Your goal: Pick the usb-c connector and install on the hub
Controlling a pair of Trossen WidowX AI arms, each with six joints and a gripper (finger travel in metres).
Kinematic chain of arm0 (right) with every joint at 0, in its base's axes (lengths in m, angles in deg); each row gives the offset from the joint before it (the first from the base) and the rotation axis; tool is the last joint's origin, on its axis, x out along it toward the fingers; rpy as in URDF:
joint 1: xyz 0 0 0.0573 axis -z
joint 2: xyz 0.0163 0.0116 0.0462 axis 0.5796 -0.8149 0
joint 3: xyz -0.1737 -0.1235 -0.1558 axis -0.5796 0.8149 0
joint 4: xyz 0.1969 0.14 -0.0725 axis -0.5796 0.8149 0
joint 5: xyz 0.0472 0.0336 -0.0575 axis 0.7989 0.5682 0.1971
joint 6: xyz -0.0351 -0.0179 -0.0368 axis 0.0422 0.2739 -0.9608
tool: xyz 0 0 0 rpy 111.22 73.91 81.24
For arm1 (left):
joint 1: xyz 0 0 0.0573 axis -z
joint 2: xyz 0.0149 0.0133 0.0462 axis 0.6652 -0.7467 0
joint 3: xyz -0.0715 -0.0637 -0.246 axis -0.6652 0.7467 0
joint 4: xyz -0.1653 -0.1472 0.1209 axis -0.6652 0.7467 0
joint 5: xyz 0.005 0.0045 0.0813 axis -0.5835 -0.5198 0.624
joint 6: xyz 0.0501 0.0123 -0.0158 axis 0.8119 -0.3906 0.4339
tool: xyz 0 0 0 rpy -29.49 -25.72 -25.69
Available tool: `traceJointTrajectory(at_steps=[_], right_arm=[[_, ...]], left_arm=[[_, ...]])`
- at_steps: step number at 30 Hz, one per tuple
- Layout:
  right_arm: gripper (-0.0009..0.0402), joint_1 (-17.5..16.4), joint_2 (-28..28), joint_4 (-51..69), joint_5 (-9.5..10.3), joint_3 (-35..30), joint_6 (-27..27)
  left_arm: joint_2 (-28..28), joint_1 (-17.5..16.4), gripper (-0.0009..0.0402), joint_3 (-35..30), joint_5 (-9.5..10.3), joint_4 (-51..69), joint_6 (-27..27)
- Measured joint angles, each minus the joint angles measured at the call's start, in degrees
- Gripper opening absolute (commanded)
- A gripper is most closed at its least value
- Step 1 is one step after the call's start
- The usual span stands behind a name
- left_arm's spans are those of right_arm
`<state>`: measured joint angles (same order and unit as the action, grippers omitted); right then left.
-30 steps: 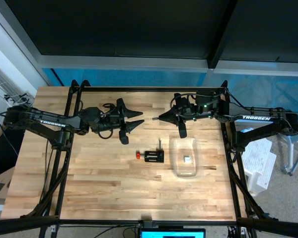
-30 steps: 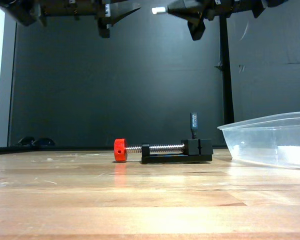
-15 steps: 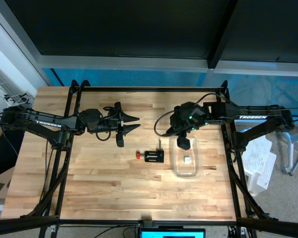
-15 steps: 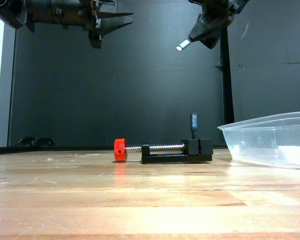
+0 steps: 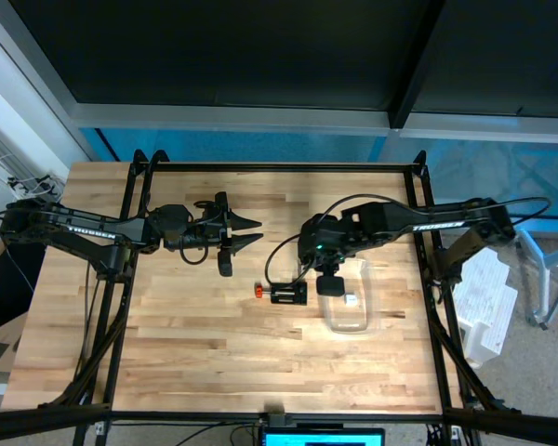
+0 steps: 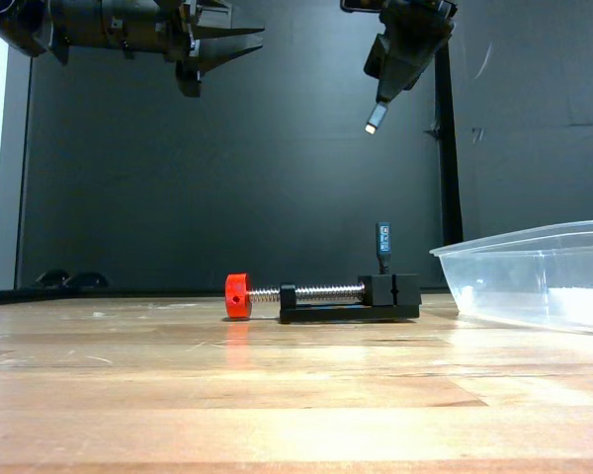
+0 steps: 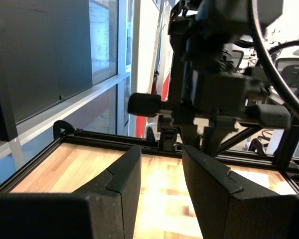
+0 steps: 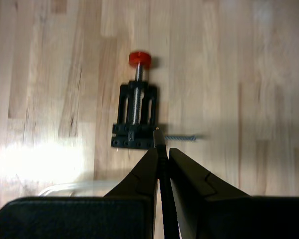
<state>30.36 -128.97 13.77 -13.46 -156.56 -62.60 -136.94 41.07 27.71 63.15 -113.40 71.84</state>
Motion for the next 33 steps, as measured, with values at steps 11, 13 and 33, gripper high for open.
traceJointTrajectory(at_steps=[11, 13, 33], right_arm=[[0.0, -3.0, -8.6, 8.5, -1.84, -7.1, 6.9], [0.0, -3.2, -9.3, 8.6, -1.86, -7.5, 7.9], [0.0, -4.1, -20.6, 14.9, -1.33, -14.4, 10.7]], left_arm=[[0.0, 0.0, 0.0111, 0.0, 0.0, -0.1, 0.0], [0.0, 0.0, 0.0111, 0.0, 0.0, -0.1, 0.0], [0.0, 0.0, 0.0111, 0.0, 0.0, 0.0, 0.0]])
